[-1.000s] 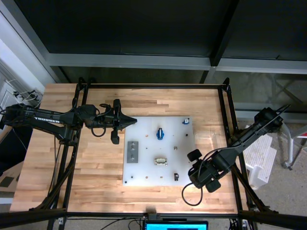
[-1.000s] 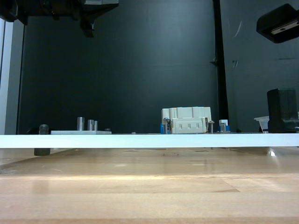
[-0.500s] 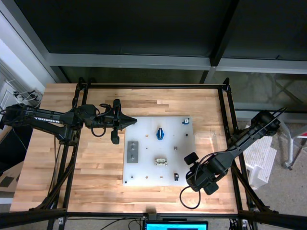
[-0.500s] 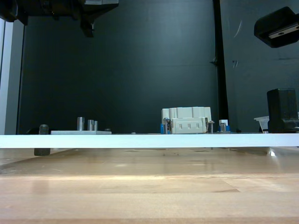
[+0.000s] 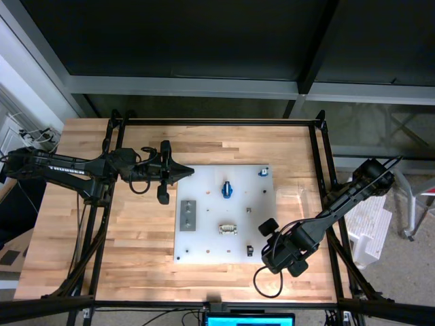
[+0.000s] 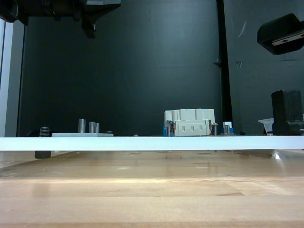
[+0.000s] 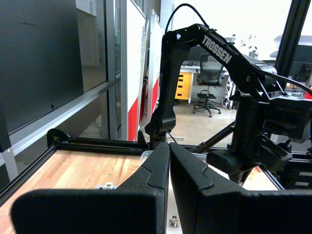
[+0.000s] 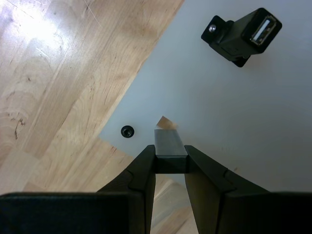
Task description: Pick the 16mm bar and install on taskboard
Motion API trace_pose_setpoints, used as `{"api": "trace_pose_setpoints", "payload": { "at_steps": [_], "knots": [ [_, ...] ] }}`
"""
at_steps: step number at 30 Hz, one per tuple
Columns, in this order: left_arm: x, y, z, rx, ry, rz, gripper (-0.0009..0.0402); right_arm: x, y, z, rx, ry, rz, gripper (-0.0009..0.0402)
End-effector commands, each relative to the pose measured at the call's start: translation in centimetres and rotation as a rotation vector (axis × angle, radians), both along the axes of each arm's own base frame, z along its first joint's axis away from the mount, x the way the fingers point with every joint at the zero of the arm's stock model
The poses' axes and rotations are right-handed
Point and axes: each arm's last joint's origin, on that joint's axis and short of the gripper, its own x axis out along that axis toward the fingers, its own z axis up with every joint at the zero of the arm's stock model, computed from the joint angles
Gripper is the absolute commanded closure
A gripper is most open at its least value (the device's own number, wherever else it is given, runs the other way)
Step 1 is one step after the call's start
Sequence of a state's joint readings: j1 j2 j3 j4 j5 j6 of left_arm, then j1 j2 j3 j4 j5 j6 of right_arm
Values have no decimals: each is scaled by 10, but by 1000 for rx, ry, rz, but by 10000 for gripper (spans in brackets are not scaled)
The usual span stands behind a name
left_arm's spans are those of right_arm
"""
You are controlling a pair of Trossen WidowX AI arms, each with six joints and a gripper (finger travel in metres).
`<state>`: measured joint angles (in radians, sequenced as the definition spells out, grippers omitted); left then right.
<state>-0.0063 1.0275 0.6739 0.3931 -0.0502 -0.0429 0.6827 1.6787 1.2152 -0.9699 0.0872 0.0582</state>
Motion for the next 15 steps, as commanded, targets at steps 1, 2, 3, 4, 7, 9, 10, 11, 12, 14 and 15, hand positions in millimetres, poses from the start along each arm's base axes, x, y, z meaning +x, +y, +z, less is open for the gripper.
{"api": "trace_pose_setpoints", "payload": {
  "at_steps": [1,2,3,4,7,9,10,11,12,14,15],
  "knots": [
    [0,0,0,0,-1,0,393,1,0,-1,4,-5,-1,386],
    [0,0,0,0,-1,0,393,0,0,-2,5,-6,-2,386],
    [0,0,0,0,-1,0,393,1,0,-3,5,-6,-3,386],
    [0,0,0,0,0,0,393,0,0,-3,4,-5,-5,386],
    [0,0,0,0,-1,0,393,0,0,-3,6,-5,-11,386],
    [0,0,0,0,-1,0,393,1,0,-3,7,-5,-17,386],
    [0,0,0,0,0,0,393,1,0,-3,8,-5,-20,386],
    [0,0,0,0,-1,0,393,1,0,-3,9,-5,-28,386],
    [0,0,0,0,-1,0,393,1,-1,-3,11,-5,-39,386],
    [0,0,0,0,-1,0,393,1,-1,-3,12,-4,-50,386],
    [0,0,0,0,-1,0,393,1,-1,-3,14,-4,-63,386]
  ]
}}
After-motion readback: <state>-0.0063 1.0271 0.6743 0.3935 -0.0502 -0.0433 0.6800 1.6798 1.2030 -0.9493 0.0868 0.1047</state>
